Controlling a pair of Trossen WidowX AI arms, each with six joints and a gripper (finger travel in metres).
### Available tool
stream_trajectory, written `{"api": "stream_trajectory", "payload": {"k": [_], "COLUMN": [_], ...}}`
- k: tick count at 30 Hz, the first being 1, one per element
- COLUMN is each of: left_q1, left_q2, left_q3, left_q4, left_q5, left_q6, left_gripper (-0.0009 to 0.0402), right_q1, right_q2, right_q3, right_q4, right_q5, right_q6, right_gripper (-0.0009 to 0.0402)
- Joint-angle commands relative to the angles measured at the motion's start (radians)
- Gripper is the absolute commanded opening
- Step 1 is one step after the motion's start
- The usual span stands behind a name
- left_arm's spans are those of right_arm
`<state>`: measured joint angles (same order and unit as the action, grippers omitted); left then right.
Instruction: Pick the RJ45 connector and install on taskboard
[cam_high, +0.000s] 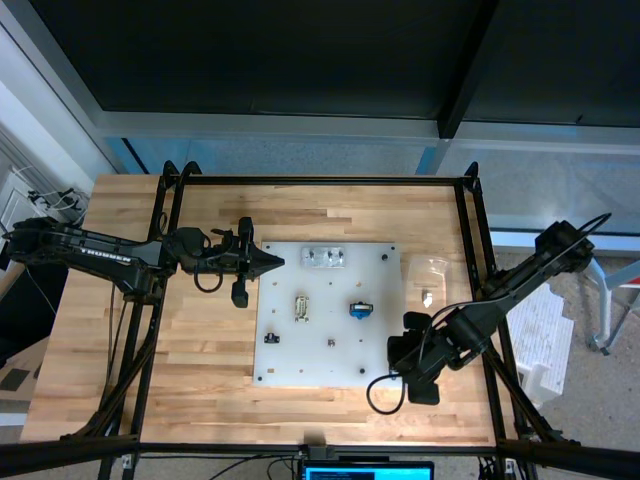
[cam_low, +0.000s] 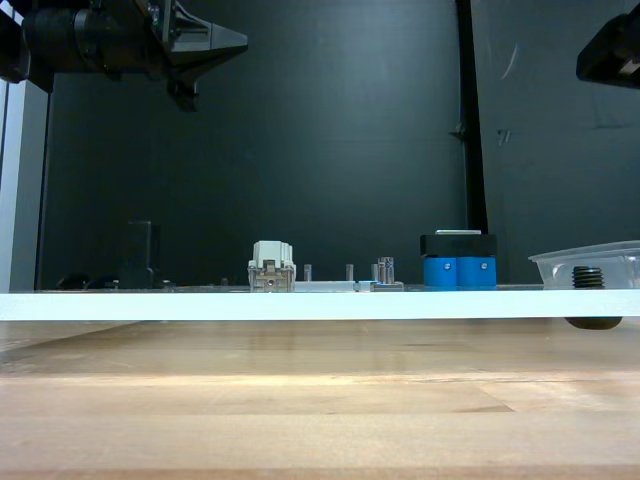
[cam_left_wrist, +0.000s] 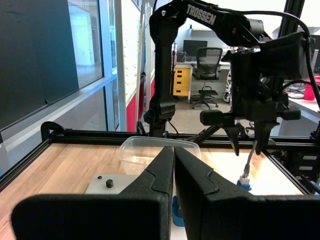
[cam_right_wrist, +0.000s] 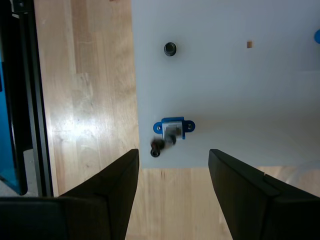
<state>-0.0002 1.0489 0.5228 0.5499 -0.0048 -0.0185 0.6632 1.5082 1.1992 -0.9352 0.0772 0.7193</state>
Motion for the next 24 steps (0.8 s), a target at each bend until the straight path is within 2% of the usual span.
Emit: {"api": "stream_trajectory", "payload": {"k": [1,19,24], "left_q1": [0.000,0.000,0.000], "left_q2": [0.000,0.000,0.000], "left_q3": [0.000,0.000,0.000], "left_q4": [0.000,0.000,0.000], "left_q5": [0.000,0.000,0.000], "left_q6": [0.000,0.000,0.000], "left_gripper": [0.0000,0.0000,0.0000], "right_q1": [0.000,-0.001,-0.028], "right_q2": [-0.032,-0.071,-0.109], "right_q3": [0.002,0.002,0.002], "right_q4": [-0.002,-0.002,-0.011], "right_q5": [0.000,0.001,0.001], "right_q6": [-0.001,-0.003,-0.042], "right_gripper": [0.0203,0.0204,0.0196]}}
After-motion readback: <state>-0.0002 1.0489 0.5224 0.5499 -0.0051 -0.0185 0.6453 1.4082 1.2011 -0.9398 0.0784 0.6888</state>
